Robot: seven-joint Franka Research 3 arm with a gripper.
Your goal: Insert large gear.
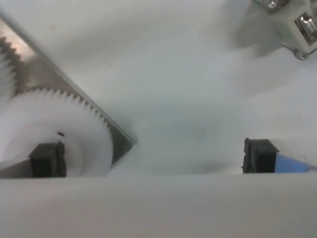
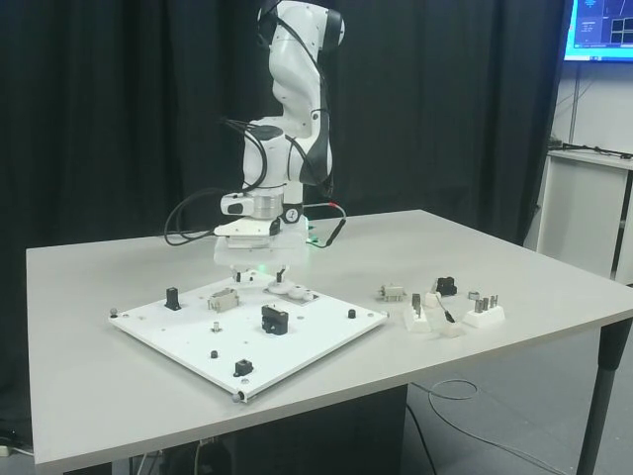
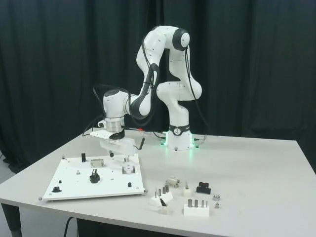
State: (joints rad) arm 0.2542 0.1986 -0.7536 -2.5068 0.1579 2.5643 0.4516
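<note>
Since the large gear (image 1: 57,131) lies flat on the grey metal plate (image 1: 47,74) with its teeth against those of a second gear (image 1: 6,69) at the edge of the wrist view, I judge the insertion to be largely complete; whether the gear is fully seated on its shaft I cannot confirm, as the hub is partly hidden by one of my fingertips (image 1: 48,159).

My gripper (image 1: 153,157) is spread wide. One black pad sits over the gear's face, the other (image 1: 258,155) stands well apart over bare white board, and nothing is pinched between them. I hold no part at this moment.

In the room views the gear assembly (image 2: 293,290) sits near the far edge of the white board (image 3: 74,185), directly beneath my gripper, which hovers just above it. The board rests on the grey table (image 2: 465,247) and also carries several small black fixtures (image 2: 271,319).

Off the board, a group of loose fixtures (image 3: 196,208) stands on the table, well apart from my work.

Remaining, in my judgement: verify the gear meshes and sits level, then lift clear. No obstruction to a straight upward retreat is apparent.
</note>
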